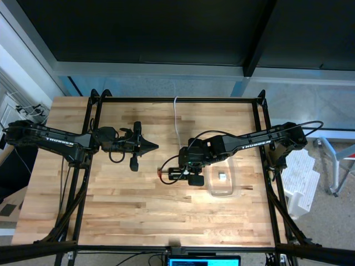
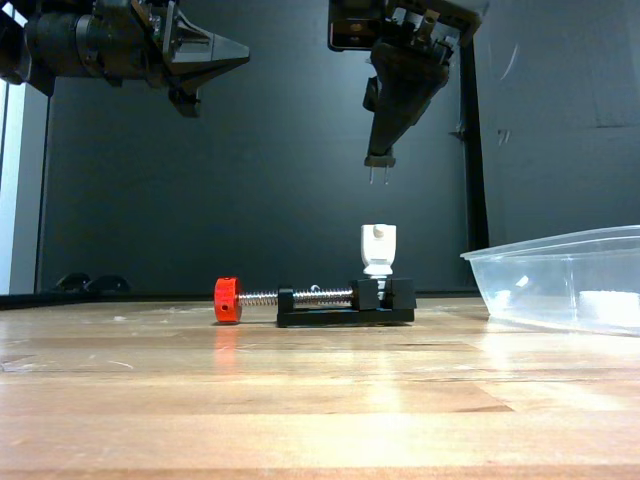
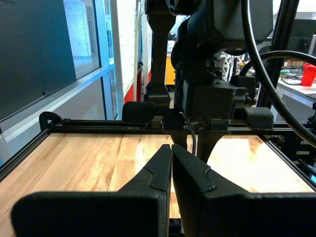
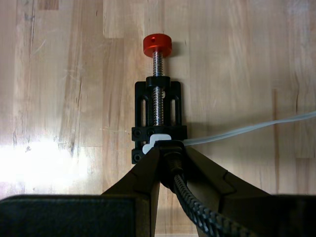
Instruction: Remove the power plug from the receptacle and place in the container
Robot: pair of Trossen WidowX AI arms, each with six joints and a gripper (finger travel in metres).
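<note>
Above the receptacle [image 2: 378, 249], the right gripper [image 2: 381, 146] clasps the power plug [image 2: 377, 161]; the left gripper [image 2: 240, 48] hangs clenched aside.

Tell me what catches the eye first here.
The right gripper hangs mid-table, jaws shut on a tiny black two-pronged power plug, above the white socket block clamped in a black mini vise. The left gripper, jaws shut, hangs high at left; a clear plastic tub sits at right.

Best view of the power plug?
Low view: power plug hangs above the receptacle, prongs visible, held by the right gripper. Right wrist view shows only its back; high view hides it, left wrist unclear. Left gripper hovers shut, away left.
</note>
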